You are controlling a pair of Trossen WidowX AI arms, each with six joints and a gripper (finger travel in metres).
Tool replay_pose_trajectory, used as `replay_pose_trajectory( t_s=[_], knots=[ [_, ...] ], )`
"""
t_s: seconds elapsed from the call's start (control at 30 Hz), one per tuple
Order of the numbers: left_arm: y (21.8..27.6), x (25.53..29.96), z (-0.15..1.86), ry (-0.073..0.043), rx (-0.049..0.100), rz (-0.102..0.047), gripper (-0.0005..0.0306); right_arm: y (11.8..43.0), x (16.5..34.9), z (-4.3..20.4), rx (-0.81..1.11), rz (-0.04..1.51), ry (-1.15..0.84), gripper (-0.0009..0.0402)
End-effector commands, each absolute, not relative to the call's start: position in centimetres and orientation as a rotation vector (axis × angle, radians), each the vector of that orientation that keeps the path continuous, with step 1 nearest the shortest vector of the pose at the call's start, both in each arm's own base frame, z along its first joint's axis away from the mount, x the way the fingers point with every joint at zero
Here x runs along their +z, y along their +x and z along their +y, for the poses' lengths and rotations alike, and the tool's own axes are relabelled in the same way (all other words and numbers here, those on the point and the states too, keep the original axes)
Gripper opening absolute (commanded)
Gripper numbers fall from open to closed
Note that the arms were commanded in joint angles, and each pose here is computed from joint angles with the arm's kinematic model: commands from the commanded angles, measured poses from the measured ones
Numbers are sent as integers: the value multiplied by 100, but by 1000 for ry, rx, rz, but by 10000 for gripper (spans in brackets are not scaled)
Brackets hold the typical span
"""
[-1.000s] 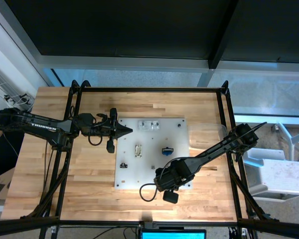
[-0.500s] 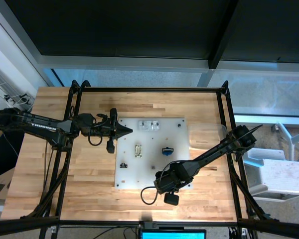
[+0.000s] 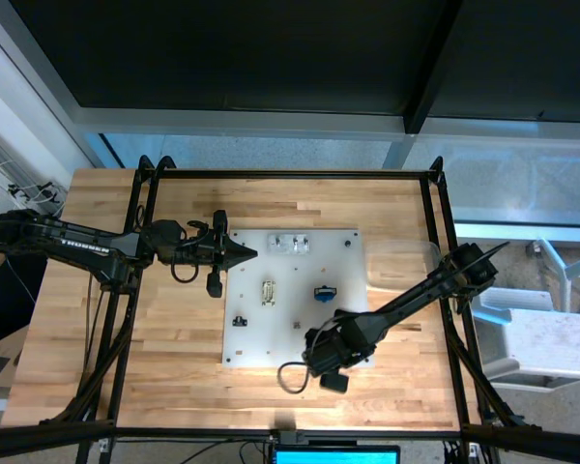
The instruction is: Unfasten the M12 fastener and place in the container
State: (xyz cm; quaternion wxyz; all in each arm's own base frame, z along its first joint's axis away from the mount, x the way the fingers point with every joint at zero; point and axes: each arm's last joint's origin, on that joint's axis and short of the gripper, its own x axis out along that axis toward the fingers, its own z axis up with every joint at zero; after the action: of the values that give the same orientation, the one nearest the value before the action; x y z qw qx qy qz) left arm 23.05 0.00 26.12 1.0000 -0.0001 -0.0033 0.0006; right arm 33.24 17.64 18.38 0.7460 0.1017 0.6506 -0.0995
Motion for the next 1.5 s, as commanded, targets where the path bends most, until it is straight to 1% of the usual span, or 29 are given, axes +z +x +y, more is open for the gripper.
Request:
replay_pose_trajectory(
  t_s=[0.03, 0.2, 0.27, 0.33, 0.4, 0.5, 0.53, 0.6, 0.7, 0.77, 0.87, 1.0, 1.13, 1.27, 1.5],
  knots=[
    [2306, 2613, 1, 0, 1, -7, 0, 3258, 1942, 1700, -324, 1450, 203, 0],
    [2306, 2612, 0, 0, 0, -6, 0, 3249, 2001, 1693, -340, 1430, 216, 0],
    [2305, 2617, 0, 0, 1, -11, 0, 3256, 2014, 1698, -336, 1428, 221, 0],
    [2306, 2614, 0, 0, 0, -8, 0, 3264, 2032, 1705, -335, 1428, 242, 0],
    [2307, 2612, 0, 0, 1, -7, 0, 3265, 2069, 1715, -353, 1432, 317, 0],
    [2305, 2617, 1, 0, 1, -10, 0, 3267, 2134, 1721, -498, 1404, 500, 0],
    [2305, 2617, 0, 0, 1, -11, 0, 3268, 2162, 1722, -521, 1404, 528, 0],
    [2307, 2611, 1, 0, 1, -6, 0, 3271, 2217, 1731, -524, 1426, 546, 6],
    [2307, 2611, 0, 0, 0, -6, 0, 3288, 2302, 1742, -577, 1438, 575, 33],
    [2307, 2611, 0, 0, 1, -6, 0, 3323, 2363, 1756, -566, 1438, 566, 63],
    [2307, 2611, 0, 0, 1, -6, 0, 3383, 2380, 1783, -556, 1438, 536, 116],
    [2307, 2611, 0, 0, 1, -6, 0, 3458, 2330, 1811, -570, 1426, 497, 184],
    [2307, 2611, 1, 0, 1, -6, 0, 3526, 2219, 1844, -581, 1439, 475, 232],
    [2307, 2611, 1, 0, 1, -6, 0, 3558, 2125, 1856, -587, 1430, 466, 253],
    [2307, 2611, 1, 0, 1, -6, 0, 3571, 2016, 1834, -589, 1418, 487, 249]
  ],
)
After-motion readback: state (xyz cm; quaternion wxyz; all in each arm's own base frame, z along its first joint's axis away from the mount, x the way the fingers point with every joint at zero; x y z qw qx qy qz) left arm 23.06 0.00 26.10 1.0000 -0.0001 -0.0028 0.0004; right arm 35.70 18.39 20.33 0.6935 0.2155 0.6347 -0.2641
